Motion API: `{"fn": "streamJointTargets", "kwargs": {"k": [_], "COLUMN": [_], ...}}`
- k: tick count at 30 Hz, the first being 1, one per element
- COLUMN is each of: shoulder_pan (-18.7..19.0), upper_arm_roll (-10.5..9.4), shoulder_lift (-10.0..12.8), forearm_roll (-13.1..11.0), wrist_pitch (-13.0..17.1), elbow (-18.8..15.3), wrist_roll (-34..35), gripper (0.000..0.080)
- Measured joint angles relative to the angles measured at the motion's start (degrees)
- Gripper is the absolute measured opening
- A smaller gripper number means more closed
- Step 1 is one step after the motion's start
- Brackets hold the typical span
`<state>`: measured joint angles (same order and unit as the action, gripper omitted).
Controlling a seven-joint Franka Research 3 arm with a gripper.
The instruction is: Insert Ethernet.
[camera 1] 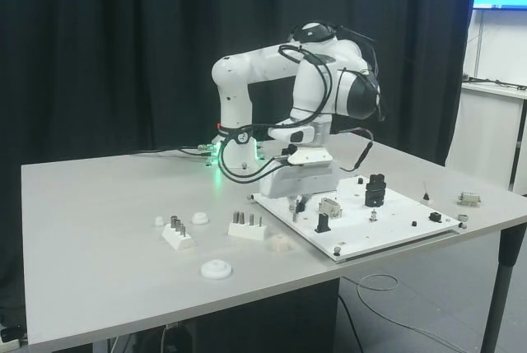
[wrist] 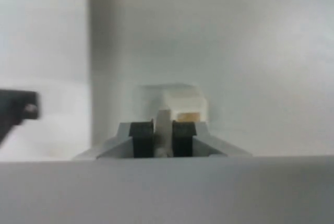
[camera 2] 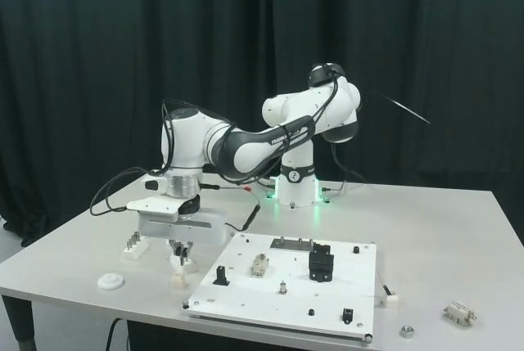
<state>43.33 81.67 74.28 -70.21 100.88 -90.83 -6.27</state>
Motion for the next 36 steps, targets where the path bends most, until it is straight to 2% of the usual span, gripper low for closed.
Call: {"fn": "streamJointTargets", "kwargs": {"k": [5,19,26,36], "shoulder_pan": [0.0,0.4,1.3,2.9], "upper_arm_roll": [0.81,0.72,-0.32,-3.21], "shoulder_lift": [-0.1,-0.9,-1.1,-1.5], "forearm_roll": [-1.4,-4.2,-5.3,-5.5], "wrist_pitch": [-2.4,-6.7,-7.2,-7.2], "elbow": [2.2,10.7,15.5,23.2], "wrist_roll": [1.5,10.8,17.3,29.1], "gripper": [0.0071,0.0071,0.0071,0.0071]}}
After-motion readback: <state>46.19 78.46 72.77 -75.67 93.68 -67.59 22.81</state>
